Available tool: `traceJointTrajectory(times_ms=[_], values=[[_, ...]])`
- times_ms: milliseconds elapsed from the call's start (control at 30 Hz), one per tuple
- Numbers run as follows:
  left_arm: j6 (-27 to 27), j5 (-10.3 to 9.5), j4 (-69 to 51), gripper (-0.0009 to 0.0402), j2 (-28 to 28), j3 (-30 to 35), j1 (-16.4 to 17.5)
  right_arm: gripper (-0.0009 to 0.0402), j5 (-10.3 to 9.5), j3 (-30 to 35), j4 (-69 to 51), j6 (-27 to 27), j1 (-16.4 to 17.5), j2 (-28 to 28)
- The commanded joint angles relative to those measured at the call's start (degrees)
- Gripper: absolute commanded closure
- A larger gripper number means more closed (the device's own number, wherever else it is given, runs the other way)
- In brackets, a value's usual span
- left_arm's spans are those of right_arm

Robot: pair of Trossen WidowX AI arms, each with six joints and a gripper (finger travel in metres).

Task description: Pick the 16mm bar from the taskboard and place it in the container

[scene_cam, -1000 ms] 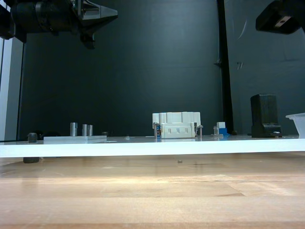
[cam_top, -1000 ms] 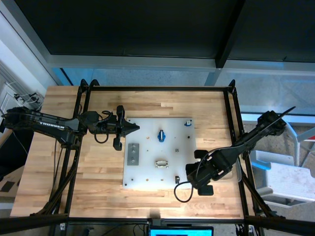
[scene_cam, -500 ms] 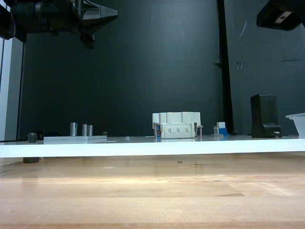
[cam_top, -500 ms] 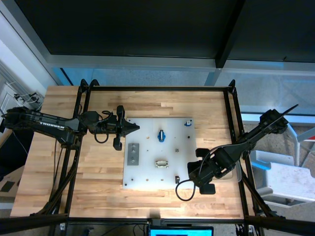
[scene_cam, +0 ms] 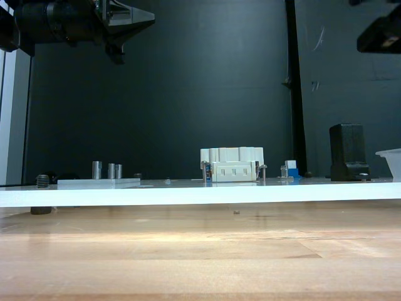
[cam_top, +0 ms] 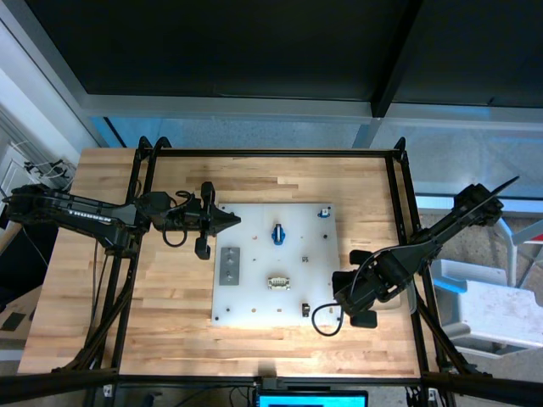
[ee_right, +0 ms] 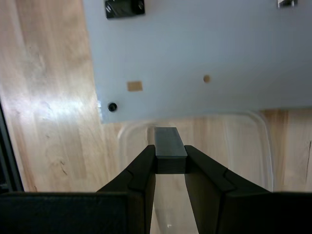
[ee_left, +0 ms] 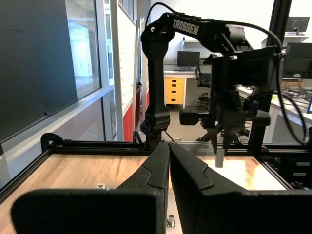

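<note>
Gripping the 16mm bar: right pincer, above container beside taskboard. Left pincer closed, raised over taskboard's left edge.

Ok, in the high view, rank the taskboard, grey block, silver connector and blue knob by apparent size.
1. taskboard
2. grey block
3. silver connector and blue knob: too alike to rank.
Left end effector hovers above the board's far-left corner; right end effector holds the bar by the container.
</note>
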Motion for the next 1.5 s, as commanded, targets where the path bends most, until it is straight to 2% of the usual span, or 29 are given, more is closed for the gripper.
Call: traceJointTrajectory(times_ms=[33,233,867,1333,1500], values=[[0.0,0.00,0.0,0.0393,0.0,0.0,0.0,0.0364,0.02,-1.9,0.0,0.3,0.2,-1.6],[0.0,0.00,0.0,0.0393,0.0,0.0,0.0,0.0364,0.02,-5.7,0.3,1.4,0.7,-4.5],[0.0,0.00,0.0,0.0393,0.0,0.0,0.0,0.0364,0.00,-15.4,0.6,6.1,5.3,-12.3],[0.0,0.00,0.0,0.0393,0.0,0.0,0.0,0.0363,0.02,-17.5,2.1,6.0,6.1,-12.4],[0.0,0.00,0.0,0.0393,0.0,0.0,0.0,0.0342,0.02,-17.5,2.1,6.1,6.2,-12.4]])
